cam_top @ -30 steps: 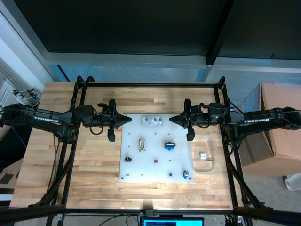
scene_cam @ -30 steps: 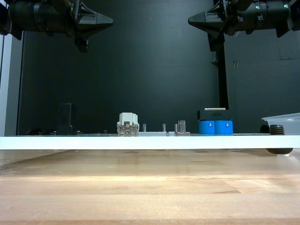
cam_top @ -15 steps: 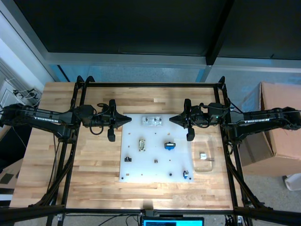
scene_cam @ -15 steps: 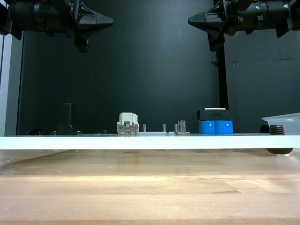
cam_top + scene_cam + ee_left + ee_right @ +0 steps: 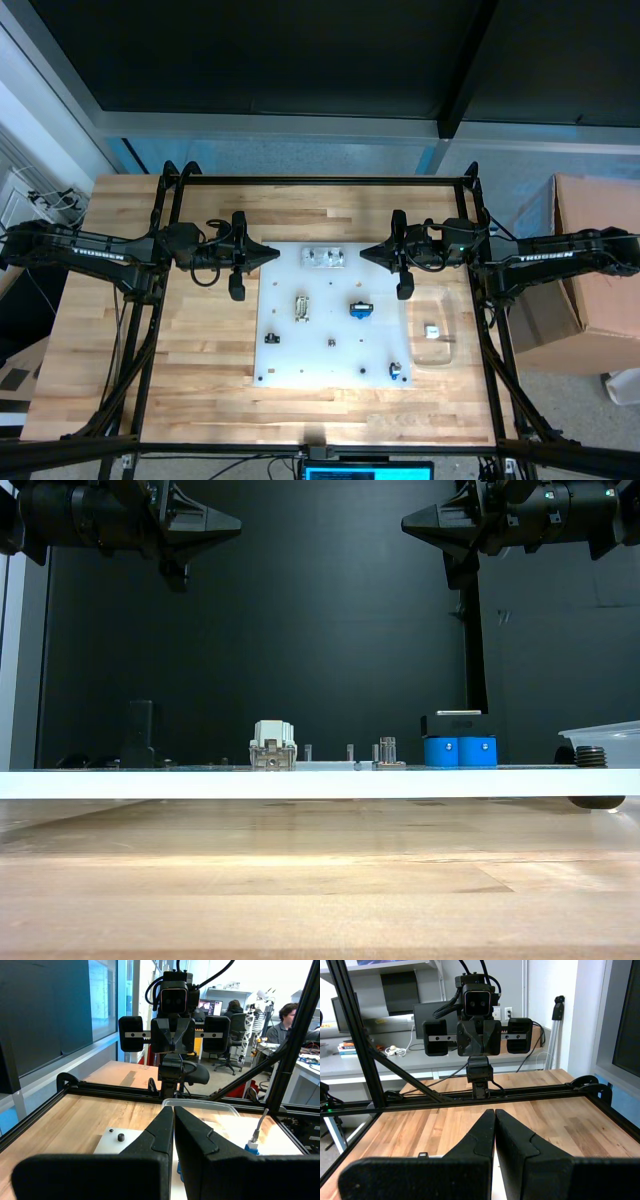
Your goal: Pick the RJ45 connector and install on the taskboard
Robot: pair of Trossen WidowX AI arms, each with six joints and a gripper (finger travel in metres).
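On the white board (image 5: 300,350), a grey piece, the RJ45 connector (image 5: 394,368), covers the blue jack (image 5: 401,376) at the near right corner. In the left wrist view the connector (image 5: 255,1133) stands upright in the jack (image 5: 251,1148), its grey boot slanting upward. It is in neither gripper. My left gripper (image 5: 272,254) hangs high over the board's far left edge, shut on nothing. Facing it over the far right edge, my right gripper (image 5: 365,253) is also shut and empty. Both show high up in the low view: left gripper (image 5: 236,524), right gripper (image 5: 405,524).
The clear tray (image 5: 441,300) lies right of the board with the white block (image 5: 432,330) in it. The board also carries a pale connector housing (image 5: 301,308), a blue part (image 5: 360,310) and silver fittings (image 5: 323,258). A black frame (image 5: 320,181) rings the table.
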